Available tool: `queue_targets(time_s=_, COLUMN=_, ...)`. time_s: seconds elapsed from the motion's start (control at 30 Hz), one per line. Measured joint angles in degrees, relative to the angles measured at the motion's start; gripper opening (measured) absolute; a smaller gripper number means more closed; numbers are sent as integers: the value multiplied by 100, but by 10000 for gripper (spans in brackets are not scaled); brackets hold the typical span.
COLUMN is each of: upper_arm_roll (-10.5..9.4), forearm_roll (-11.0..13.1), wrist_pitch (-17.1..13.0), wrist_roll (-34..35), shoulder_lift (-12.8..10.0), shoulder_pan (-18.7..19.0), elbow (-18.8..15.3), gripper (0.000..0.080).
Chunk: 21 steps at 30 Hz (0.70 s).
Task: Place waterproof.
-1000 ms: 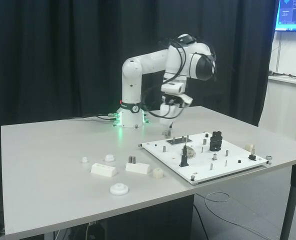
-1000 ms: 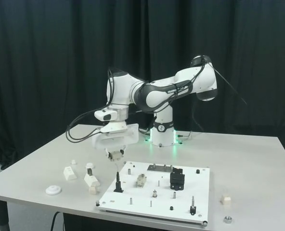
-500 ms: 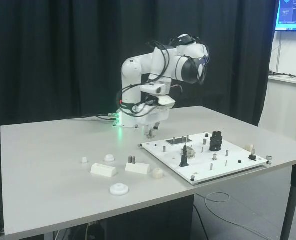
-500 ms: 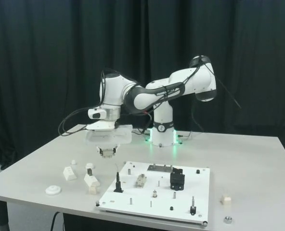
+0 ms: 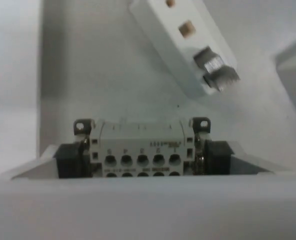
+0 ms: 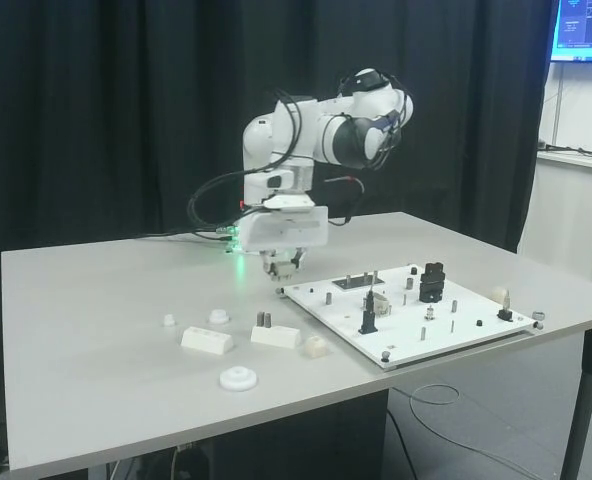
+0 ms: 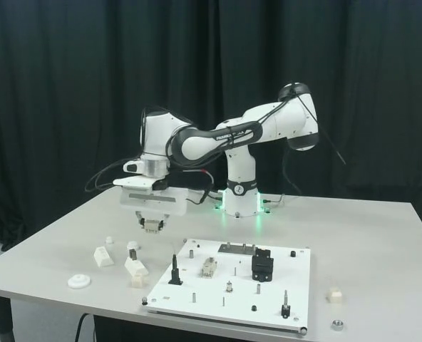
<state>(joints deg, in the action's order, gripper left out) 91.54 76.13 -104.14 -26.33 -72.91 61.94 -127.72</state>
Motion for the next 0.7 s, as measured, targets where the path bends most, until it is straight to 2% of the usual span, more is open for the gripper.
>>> queue_targets(time_s=0.2, upper_arm_roll=-116, forearm_roll=221, wrist_pitch=-38, wrist_roll=447, shoulder_lift=-20, shoulder_pan=-111, elbow=-114, gripper=519)
queue_targets(time_s=0.4, upper_arm_roll=-276, forearm_roll=335, wrist_pitch=-86, wrist_roll=807, shoulder_lift=-68, shoulder_pan=-264, elbow=-128, gripper=519)
queue_targets(time_s=0.7, upper_arm_roll=-616, forearm_roll=583, wrist_pitch=-215, wrist_roll=930, shoulder_lift=-98, shoulder_pan=-481, elbow=-118, gripper=519)
